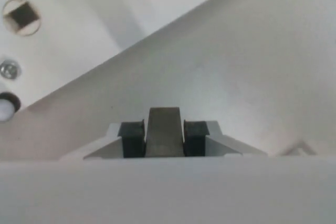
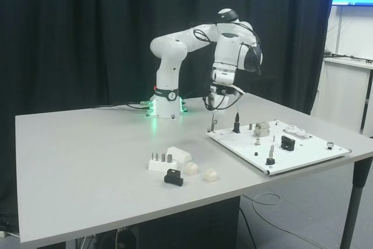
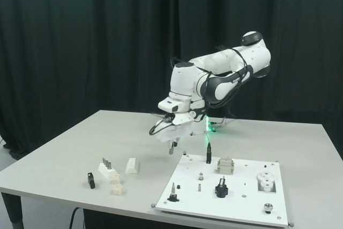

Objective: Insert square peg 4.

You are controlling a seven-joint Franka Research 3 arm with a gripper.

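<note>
I have the square peg (image 1: 164,132) pinched between the fingers (image 1: 132,139), carrying it toward the square hole (image 1: 21,17) at upper left; alignment comes next.

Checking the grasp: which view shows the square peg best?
Wrist view: the square peg sits clamped between both black fingers. Both room views show it only as a tiny stub under the gripper.

Smooth plastic, dull metal, soft cloth

The arm (image 3: 214,79) has a glossy white plastic shell; the peg (image 1: 164,132) looks like matt grey metal between black rubbery pads (image 1: 132,139). The board (image 3: 225,191) is smooth white, the table (image 2: 87,155) matt grey, the curtain (image 3: 80,41) black cloth.
</note>
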